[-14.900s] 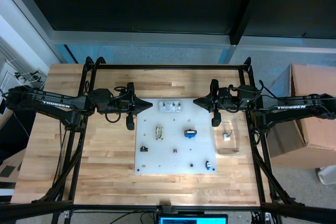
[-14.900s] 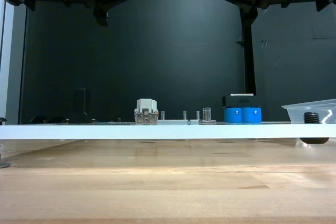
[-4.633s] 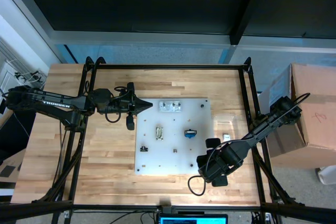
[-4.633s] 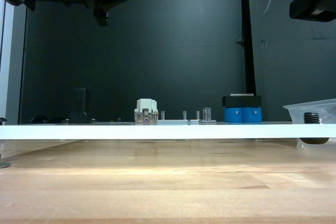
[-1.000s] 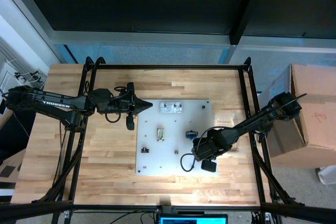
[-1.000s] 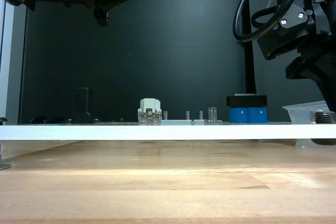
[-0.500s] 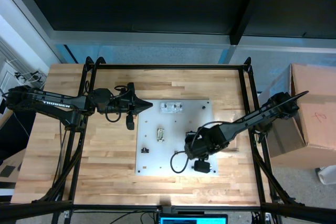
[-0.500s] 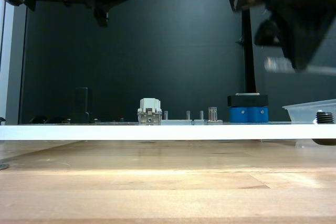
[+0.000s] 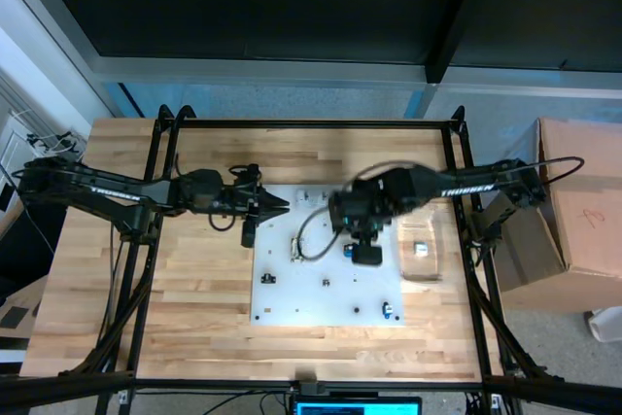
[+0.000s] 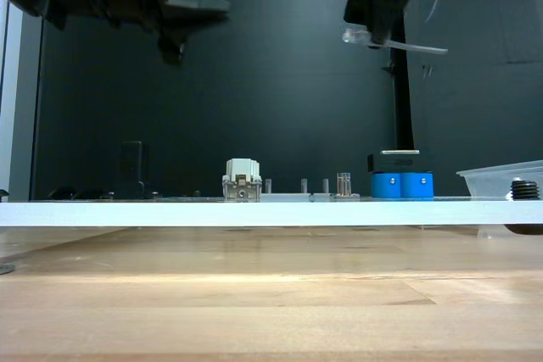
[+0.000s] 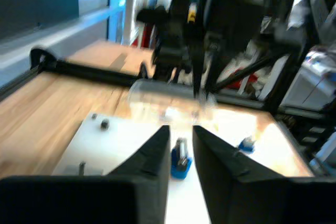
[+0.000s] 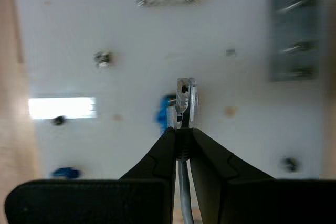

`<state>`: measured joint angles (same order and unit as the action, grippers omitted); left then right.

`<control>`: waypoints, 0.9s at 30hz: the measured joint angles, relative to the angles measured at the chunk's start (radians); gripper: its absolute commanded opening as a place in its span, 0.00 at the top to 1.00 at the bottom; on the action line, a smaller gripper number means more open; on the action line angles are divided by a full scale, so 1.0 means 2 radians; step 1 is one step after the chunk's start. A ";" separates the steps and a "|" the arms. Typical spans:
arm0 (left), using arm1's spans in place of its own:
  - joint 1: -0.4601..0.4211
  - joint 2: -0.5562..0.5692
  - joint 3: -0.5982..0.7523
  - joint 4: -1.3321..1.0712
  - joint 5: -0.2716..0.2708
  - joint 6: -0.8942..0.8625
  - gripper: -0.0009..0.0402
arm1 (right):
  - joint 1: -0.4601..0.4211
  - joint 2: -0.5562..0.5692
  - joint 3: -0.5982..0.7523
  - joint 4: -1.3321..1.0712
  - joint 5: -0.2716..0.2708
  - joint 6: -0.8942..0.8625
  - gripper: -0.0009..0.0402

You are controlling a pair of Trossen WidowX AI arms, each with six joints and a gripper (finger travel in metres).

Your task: Pick the RJ45 connector and install on the taskboard

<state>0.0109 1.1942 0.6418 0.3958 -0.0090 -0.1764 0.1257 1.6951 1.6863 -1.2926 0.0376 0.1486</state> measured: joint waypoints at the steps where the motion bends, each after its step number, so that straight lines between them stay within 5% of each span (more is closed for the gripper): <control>1: 0.000 0.009 0.004 -0.001 -0.006 -0.001 0.72 | -0.009 0.000 0.005 -0.002 -0.001 -0.013 0.98; 6: 0.000 0.054 0.043 0.003 -0.040 -0.001 0.59 | -0.050 0.000 0.024 -0.006 -0.002 -0.086 0.98; 12: 0.000 0.109 0.103 0.002 -0.045 -0.001 0.51 | -0.073 0.000 0.042 -0.008 -0.002 -0.135 0.98; 27: 0.001 0.176 0.177 -0.002 -0.046 0.037 0.58 | -0.077 0.000 0.056 0.012 -0.002 -0.143 0.98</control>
<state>0.0132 1.5467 0.9951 0.3920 -0.1017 -0.1032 -0.0292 1.6951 1.7992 -1.2686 0.0338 -0.1371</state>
